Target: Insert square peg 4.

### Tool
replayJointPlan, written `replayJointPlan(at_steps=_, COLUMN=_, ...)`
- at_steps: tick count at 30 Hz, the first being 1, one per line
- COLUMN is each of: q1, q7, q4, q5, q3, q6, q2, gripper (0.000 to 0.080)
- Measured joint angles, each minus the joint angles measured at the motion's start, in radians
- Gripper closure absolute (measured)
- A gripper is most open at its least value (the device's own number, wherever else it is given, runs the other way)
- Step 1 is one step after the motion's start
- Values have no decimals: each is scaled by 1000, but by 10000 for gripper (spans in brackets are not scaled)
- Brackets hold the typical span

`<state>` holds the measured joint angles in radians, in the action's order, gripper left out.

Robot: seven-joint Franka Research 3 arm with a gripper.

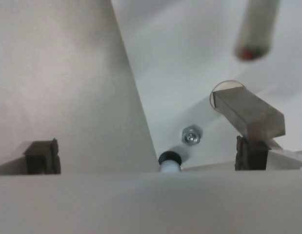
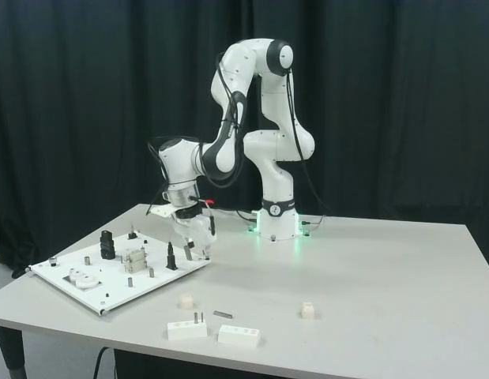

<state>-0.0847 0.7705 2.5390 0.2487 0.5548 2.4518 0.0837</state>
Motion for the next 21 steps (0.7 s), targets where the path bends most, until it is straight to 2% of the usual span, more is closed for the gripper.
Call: replayJointPlan(at_steps=21, q1=-1, q7=0, q4=-7, q5=-14, q3=2, q6=-18, q2=-40, gripper=3)
